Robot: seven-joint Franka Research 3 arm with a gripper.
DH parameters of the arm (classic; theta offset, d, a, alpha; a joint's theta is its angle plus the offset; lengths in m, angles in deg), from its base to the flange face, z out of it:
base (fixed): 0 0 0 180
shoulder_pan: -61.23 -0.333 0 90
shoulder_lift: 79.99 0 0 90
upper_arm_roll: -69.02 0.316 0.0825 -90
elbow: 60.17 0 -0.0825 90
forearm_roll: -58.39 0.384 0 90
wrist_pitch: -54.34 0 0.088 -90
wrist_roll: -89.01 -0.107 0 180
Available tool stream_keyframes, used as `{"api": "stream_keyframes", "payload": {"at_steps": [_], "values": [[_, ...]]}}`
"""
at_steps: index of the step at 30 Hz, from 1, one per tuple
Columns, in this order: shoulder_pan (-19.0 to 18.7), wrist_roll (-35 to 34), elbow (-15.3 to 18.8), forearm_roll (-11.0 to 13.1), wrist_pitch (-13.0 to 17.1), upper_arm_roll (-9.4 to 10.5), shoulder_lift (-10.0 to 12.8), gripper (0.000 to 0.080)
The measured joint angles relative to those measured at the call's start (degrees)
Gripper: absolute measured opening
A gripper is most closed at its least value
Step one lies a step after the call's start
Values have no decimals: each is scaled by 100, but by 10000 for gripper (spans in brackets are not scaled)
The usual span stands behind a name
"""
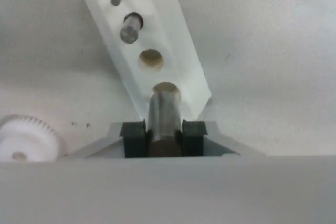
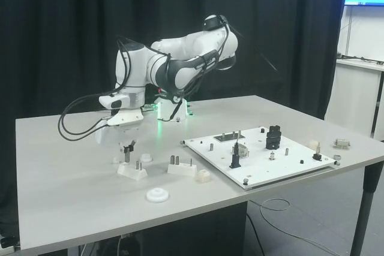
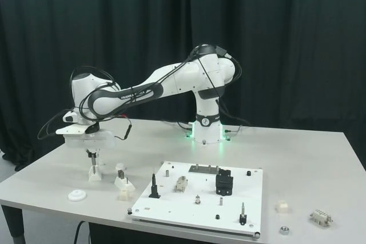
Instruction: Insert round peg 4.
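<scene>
My gripper point(image 1: 164, 132) is shut on a grey round peg point(image 1: 163, 111), its black pads pressing both sides of the shaft. The peg's lower end sits at the mouth of the largest hole in a white peg holder point(image 1: 176, 40). How deep it reaches is hidden. The neighbouring hole point(image 1: 150, 60) is empty, and two thinner pegs point(image 1: 129, 29) stand in the smaller holes. From the room cameras, the gripper point(image 2: 127, 148) point(image 3: 91, 154) hangs upright over the holder point(image 2: 132, 171) point(image 3: 94, 174) at the table's left side.
A white gear point(image 1: 26, 137) point(image 2: 157, 195) point(image 3: 76, 195) lies near the holder towards the front edge. A second white holder point(image 2: 182, 168) with pegs and a small white block point(image 2: 204, 176) stand beside it. The white assembly board point(image 2: 258, 166) point(image 3: 200, 198) with several parts fills the right.
</scene>
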Motion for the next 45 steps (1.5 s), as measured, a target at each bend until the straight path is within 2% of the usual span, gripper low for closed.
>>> {"api": "stream_keyframes", "payload": {"at_steps": [8,21,31,45], "values": [[2,0,-63,-36,-127,-102,0,144],[4,0,-116,-49,-200,-120,0,144],[-34,-164,-228,-49,-649,-193,-4,144],[-391,-621,-248,-106,-1544,-443,-5,144]]}}
